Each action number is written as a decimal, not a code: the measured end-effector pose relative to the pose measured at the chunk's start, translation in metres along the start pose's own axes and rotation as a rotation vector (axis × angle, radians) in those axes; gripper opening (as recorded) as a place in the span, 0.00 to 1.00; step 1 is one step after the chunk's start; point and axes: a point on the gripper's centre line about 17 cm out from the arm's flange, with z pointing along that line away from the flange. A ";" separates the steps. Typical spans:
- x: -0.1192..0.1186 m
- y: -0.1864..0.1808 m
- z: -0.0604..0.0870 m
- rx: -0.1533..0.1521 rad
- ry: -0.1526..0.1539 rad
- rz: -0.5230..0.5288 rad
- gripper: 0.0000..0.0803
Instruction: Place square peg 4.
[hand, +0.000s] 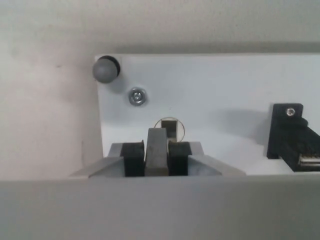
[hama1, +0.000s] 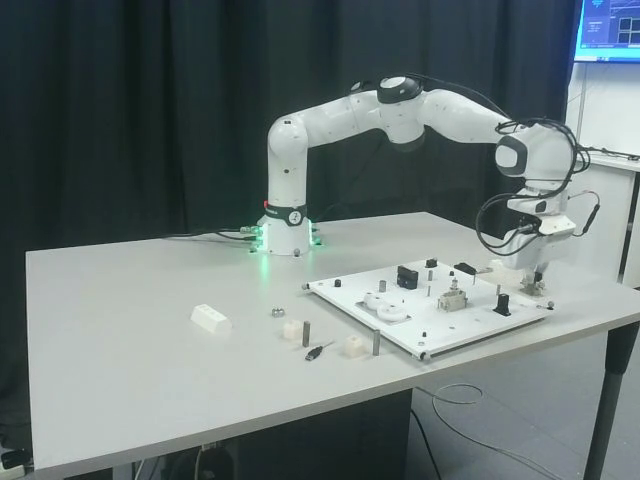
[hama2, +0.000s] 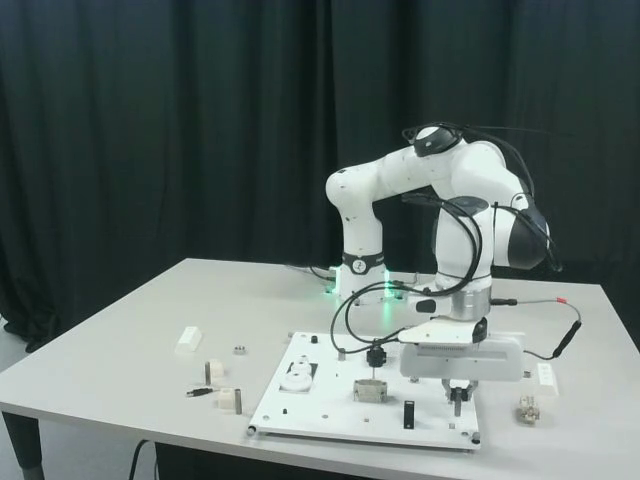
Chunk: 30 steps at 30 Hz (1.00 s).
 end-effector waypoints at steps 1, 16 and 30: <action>0.000 0.000 -0.002 -0.001 0.000 -0.002 0.12; 0.001 0.001 -0.016 -0.017 -0.004 -0.014 0.12; 0.001 0.001 -0.016 -0.019 -0.004 -0.014 0.12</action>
